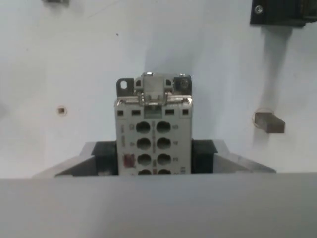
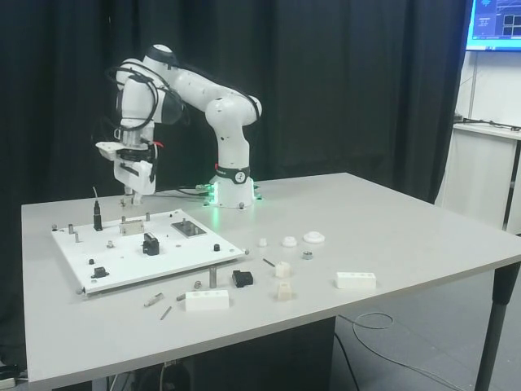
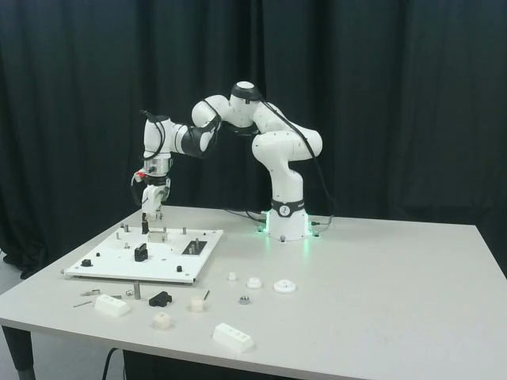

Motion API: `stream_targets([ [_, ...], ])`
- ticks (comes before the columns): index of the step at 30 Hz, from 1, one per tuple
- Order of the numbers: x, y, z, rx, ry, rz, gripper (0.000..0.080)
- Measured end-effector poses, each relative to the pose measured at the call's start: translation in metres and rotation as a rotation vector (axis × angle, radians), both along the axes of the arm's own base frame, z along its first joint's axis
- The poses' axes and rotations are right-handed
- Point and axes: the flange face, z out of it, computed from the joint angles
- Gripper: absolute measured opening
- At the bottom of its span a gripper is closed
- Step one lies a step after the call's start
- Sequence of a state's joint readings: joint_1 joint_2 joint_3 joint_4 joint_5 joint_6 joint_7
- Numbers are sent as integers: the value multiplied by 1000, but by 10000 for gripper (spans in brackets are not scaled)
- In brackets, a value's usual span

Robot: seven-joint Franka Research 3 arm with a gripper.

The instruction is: Place waterproof.

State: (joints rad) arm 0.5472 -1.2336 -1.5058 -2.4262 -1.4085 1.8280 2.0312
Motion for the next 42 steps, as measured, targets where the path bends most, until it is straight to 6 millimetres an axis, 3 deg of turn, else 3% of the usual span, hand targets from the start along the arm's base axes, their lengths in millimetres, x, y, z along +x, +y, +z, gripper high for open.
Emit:
stream_targets([
  [8, 1, 3, 11, -3, 3, 1, 309],
  [27, 2, 3, 11, -2, 1, 19, 309],
  [42, 22, 23, 9, 48, -31, 347, 309],
])
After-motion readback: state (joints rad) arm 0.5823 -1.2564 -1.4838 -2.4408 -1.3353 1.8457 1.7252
